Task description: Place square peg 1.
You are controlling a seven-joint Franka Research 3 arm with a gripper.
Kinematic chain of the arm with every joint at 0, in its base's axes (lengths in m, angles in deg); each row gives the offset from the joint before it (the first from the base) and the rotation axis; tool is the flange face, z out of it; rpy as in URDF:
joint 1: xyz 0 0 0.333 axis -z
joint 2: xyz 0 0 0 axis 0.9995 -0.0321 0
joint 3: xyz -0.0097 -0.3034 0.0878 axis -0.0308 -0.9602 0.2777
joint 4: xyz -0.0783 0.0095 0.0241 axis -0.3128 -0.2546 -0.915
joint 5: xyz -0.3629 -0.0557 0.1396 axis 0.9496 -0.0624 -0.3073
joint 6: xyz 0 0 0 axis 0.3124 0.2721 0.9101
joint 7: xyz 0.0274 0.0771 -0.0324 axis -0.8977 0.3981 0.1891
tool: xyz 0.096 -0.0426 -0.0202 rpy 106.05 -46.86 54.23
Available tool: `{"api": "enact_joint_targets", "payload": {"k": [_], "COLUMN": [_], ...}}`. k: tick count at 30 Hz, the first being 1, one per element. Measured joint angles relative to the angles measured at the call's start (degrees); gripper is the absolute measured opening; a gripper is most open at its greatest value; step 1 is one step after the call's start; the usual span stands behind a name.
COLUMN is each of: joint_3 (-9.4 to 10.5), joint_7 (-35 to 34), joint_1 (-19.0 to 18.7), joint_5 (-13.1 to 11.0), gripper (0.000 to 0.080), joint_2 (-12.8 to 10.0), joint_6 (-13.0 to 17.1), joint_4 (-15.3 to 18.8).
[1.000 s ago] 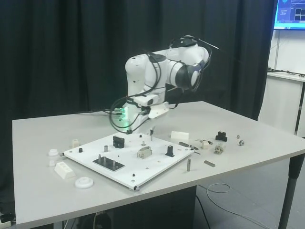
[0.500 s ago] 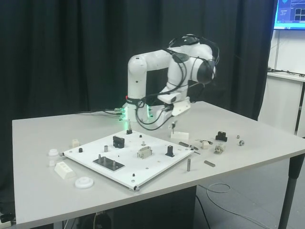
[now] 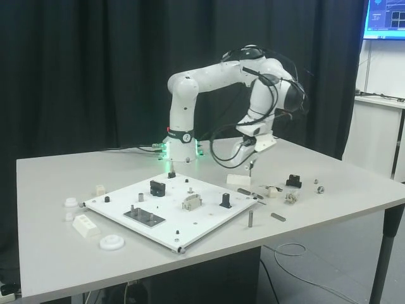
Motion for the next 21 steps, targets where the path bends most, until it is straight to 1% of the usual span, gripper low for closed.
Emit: {"api": "enact_joint_targets", "payload": {"k": [5,8,16,21], "joint_3": [2.00,3.10,5.67,6.84], "joint_7": [-2.43,-3.44,-4.81,-5.26], "joint_1": [-2.35,-3.17,-4.08,-4.18], "joint_5": [-0.35,-0.97,-2.58,-3.22], "gripper": [0.0036,0.0036,0.0036,0.0036], "joint_2": [0.98,1.12,1.12,1.12], "joint_6": [3.94,5.73,9.38,11.08], "joint_4": [0.17,0.16,0.12,0.07]}}
